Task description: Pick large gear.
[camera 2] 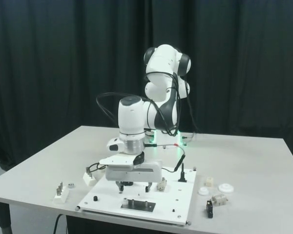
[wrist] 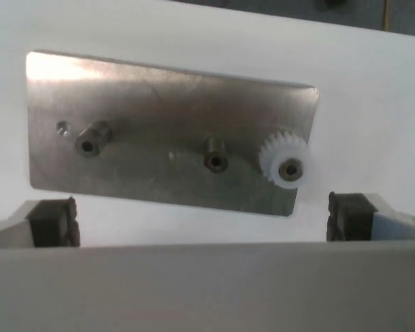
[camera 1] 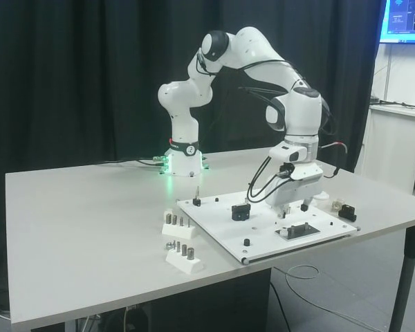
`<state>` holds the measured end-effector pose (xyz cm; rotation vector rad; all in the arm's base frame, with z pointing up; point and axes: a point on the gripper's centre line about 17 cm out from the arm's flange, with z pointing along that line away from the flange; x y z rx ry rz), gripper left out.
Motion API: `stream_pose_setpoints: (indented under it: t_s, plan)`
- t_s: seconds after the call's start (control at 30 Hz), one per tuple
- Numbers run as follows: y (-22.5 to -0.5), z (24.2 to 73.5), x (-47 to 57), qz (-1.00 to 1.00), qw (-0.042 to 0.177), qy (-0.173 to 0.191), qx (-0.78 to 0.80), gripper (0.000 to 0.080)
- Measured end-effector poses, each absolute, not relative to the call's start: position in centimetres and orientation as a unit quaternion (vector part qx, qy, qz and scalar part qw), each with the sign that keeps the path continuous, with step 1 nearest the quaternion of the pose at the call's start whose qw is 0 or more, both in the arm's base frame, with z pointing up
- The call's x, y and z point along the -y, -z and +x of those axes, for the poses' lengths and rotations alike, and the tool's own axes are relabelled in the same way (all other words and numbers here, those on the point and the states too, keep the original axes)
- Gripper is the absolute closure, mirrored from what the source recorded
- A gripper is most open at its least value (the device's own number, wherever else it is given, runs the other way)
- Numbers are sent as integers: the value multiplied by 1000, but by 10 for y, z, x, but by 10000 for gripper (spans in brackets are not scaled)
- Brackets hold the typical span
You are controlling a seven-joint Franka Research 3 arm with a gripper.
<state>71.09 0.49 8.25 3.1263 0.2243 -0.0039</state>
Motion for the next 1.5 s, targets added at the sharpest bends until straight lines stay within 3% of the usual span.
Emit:
stream_pose_setpoints:
  t_s: [0.93, 1.5]
  plan:
    - [-80, 712, -16, 997, 1, -1, -80, 3]
    - [-103, 672, -75, 993, -12, 52, -109, 3]
